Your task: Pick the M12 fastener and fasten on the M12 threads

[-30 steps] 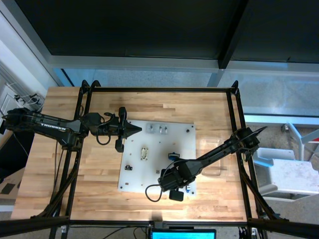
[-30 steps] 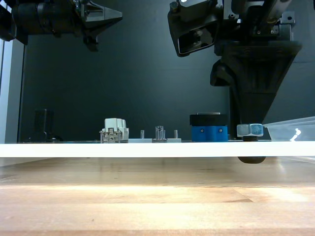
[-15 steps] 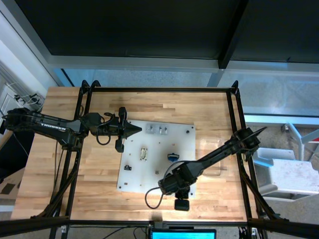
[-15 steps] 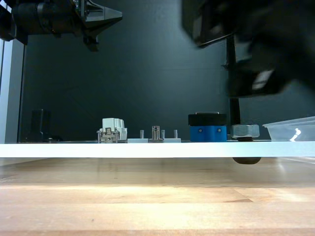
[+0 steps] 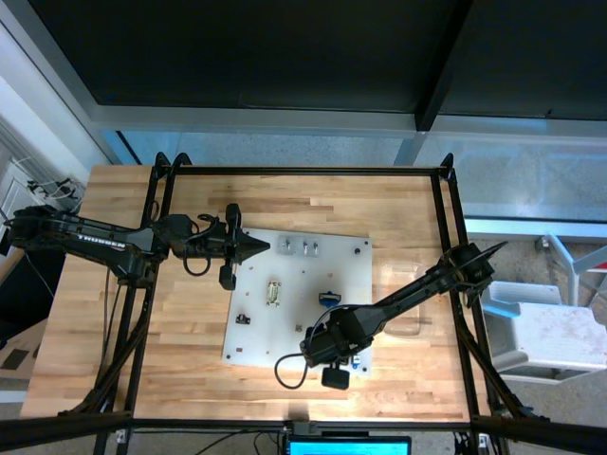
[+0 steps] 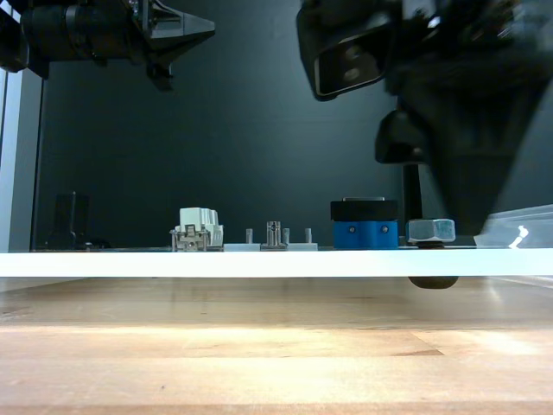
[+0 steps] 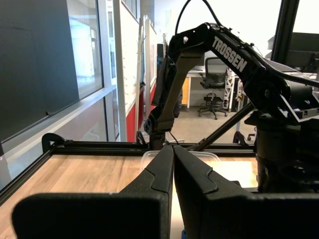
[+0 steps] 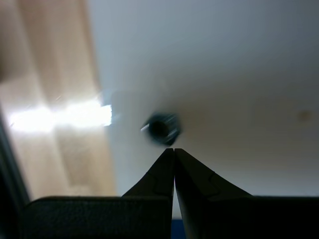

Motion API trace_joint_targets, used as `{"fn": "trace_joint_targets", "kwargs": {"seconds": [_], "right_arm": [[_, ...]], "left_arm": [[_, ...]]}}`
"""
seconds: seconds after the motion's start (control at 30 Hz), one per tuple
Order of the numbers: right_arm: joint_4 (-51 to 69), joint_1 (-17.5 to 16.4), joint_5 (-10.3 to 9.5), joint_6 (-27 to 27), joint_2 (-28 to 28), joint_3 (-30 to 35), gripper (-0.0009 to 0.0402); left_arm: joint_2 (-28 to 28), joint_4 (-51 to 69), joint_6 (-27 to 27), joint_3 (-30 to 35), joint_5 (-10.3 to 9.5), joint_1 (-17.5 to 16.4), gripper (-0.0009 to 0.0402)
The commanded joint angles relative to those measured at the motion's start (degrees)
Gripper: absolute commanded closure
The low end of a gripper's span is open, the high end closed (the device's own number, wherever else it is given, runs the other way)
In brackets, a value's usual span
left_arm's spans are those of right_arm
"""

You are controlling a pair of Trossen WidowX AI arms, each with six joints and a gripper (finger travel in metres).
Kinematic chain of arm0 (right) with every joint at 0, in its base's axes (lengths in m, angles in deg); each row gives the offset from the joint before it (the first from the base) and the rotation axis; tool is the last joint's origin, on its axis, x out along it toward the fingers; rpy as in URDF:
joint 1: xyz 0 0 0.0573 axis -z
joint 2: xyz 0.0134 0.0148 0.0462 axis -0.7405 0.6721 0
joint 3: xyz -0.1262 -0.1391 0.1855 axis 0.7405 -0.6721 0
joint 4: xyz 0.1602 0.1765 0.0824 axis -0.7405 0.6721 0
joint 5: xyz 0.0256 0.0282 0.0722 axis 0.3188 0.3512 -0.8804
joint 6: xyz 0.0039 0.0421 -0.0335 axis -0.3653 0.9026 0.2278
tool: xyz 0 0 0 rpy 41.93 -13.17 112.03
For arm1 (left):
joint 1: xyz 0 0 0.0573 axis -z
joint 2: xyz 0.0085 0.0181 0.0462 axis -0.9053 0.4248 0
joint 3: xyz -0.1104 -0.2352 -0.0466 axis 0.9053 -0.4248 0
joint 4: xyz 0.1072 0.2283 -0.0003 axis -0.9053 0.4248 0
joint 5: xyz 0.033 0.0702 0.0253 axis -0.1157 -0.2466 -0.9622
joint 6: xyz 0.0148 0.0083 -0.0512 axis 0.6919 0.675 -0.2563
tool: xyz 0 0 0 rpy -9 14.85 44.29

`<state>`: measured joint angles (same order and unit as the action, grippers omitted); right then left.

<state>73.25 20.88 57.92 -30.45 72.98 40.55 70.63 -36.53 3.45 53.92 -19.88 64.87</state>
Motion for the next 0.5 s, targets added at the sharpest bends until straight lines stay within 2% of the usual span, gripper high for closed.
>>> {"fn": "trace_joint_targets", "kwargs": {"seconds": [0.03, 0.17, 0.27, 0.33, 0.43, 0.5], "right_arm": [[0.00, 0.02, 2.36, 0.07, 0.00, 0.07, 0.0393], [-0.15, 0.02, 2.49, 0.07, 0.00, 0.07, 0.0393], [-0.70, 0.02, 1.62, 0.04, 0.00, 0.07, 0.0393], [-1.70, 0.02, -1.55, -0.17, 0.00, 0.07, 0.0393], [-3.58, 0.00, -10.29, -2.62, 0.00, 0.07, 0.0393], [-3.13, -0.02, -13.51, -2.89, 0.00, 0.04, 0.0393]], "left_arm": [[0.00, 0.02, 0.02, 0.02, 0.02, 0.00, 0.0393], [0.02, 0.02, 0.02, 0.02, 0.02, -0.02, 0.0393], [0.00, 0.02, 0.02, 0.02, 0.02, 0.00, 0.0393], [0.02, 0.02, 0.02, 0.02, 0.02, 0.00, 0.0393], [0.00, 0.02, 0.02, 0.02, 0.00, -0.02, 0.0393], [0.00, 0.02, 0.02, 0.02, 0.02, 0.00, 0.0393]]}}
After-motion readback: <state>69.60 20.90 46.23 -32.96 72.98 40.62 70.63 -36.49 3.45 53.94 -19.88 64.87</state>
